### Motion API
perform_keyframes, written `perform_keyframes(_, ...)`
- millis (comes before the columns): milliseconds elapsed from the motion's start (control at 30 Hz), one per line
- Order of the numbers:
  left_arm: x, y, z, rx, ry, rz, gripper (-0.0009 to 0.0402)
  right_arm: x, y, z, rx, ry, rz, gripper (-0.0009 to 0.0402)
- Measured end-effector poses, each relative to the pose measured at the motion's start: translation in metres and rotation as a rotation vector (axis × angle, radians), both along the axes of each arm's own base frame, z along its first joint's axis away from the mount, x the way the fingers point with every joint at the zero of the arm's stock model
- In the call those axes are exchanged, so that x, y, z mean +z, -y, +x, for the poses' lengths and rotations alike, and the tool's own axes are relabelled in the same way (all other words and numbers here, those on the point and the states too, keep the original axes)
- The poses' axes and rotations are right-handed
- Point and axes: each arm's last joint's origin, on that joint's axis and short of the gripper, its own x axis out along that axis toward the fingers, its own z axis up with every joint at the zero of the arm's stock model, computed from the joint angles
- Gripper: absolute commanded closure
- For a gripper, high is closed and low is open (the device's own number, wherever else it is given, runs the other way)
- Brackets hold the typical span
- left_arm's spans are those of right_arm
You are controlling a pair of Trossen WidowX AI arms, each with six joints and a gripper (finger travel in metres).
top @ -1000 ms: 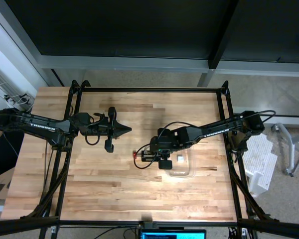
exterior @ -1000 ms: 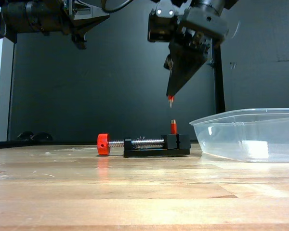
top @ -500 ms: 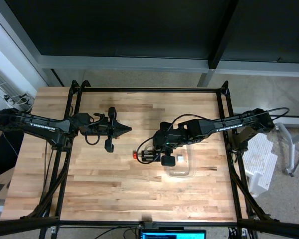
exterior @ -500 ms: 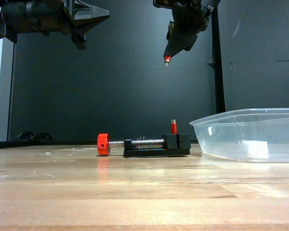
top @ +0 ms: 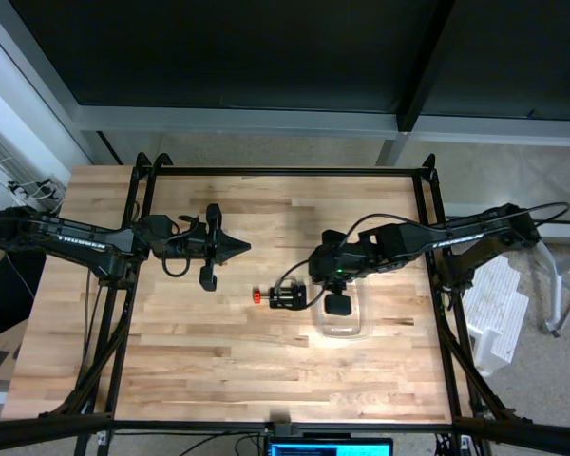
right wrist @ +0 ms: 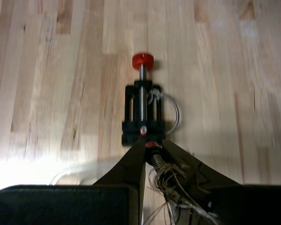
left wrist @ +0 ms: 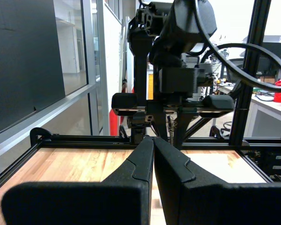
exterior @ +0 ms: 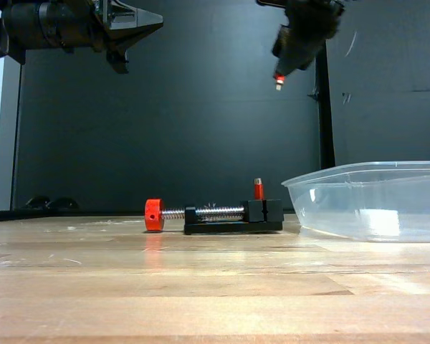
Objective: Remove the RCA connector from the receptacle and place in the container
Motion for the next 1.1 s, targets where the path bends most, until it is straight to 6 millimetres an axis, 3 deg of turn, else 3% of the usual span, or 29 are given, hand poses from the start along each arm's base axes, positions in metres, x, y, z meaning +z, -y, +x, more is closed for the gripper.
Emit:
perform_keyframes(600, 0.0, 0.0, 0.0, 0.0, 0.0, 0.0, 0.0393, -0.03, 0.007, -0.053, -0.04, -0.081, 0.016, 0.0389)
perform_keyframes(1100, 0.0, 0.0, 0.0, 0.0, 0.0, 0.0, 0.0393, -0.063, 0.008, -0.062, -0.054, -0.215, -0.006, 0.0388)
